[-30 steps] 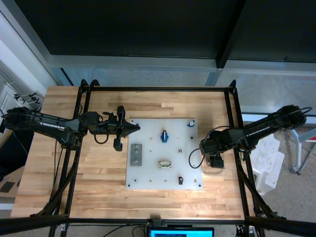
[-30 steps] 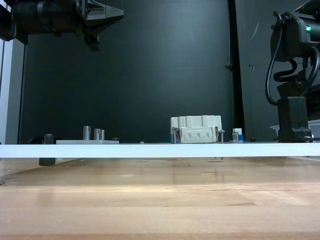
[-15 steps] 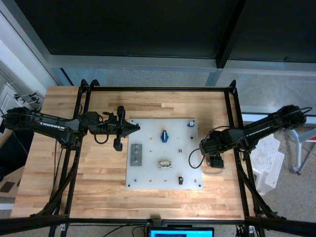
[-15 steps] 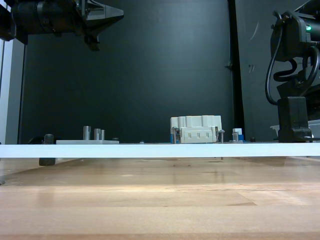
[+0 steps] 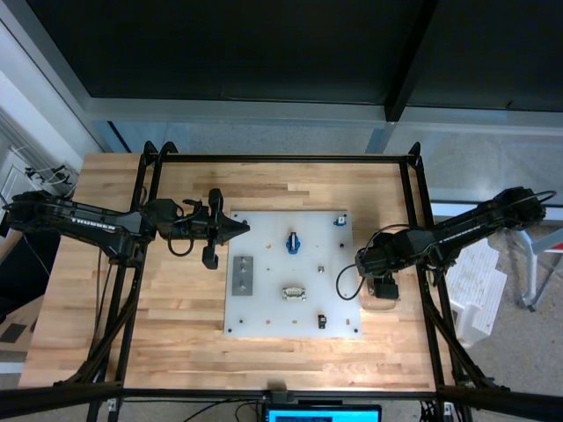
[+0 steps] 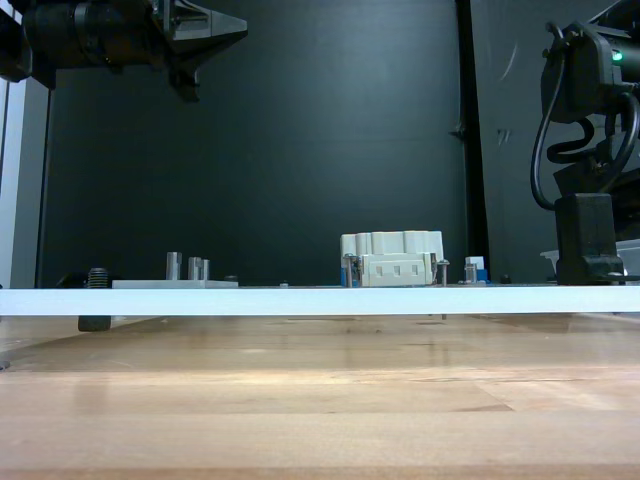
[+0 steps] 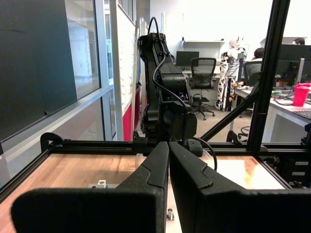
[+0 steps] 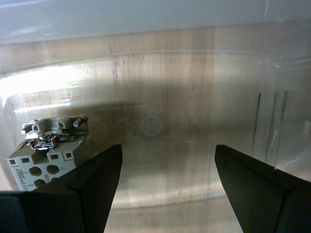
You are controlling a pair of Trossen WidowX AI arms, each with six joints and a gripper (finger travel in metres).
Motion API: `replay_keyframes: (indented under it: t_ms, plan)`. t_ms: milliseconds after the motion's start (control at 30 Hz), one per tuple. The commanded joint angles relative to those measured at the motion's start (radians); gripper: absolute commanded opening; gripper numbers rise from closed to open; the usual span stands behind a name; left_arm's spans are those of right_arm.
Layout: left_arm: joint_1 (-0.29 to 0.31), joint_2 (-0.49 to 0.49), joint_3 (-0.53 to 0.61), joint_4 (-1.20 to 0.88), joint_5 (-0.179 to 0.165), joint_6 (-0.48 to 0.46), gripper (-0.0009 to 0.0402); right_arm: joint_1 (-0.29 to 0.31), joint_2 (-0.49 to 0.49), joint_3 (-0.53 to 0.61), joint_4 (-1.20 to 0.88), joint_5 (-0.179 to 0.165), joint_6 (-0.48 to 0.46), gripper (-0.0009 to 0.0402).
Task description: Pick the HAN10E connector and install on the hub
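The HAN10E connector, a pale grey-beige block with round holes and metal clips, lies in a clear plastic tray. My right gripper hangs open just above the tray floor, and the connector sits beside one finger, outside the gap. In the high view the right gripper is off the board's right edge. The hub stands on the white plate; in the low view the hub is a beige block with screws. My left gripper hovers shut, high over the plate's far left corner.
A grey metal block with two holes sits left of the hub. A blue piece and a small black part are also on the plate. Black frame rails run along the table's sides.
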Motion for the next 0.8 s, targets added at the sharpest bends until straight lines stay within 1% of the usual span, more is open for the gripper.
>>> replay_keyframes:
  t_ms: [33,267,533,800]
  plan:
    - [0.000,0.000,0.000,0.000,0.000,0.000,0.0000,0.000,0.000,0.000,0.000,0.000,0.000,0.0258]
    - [0.000,0.000,0.000,0.000,0.000,0.000,0.0000,0.000,0.000,0.000,0.000,0.000,0.000,0.0219]
    - [0.000,0.000,0.000,0.000,0.000,0.000,0.0000,0.000,-0.004,0.000,0.000,0.001,0.000,0.0186]
    - [0.000,0.000,0.000,0.000,0.000,0.000,0.0000,0.000,-0.015,0.000,0.000,0.001,0.002,0.0124]
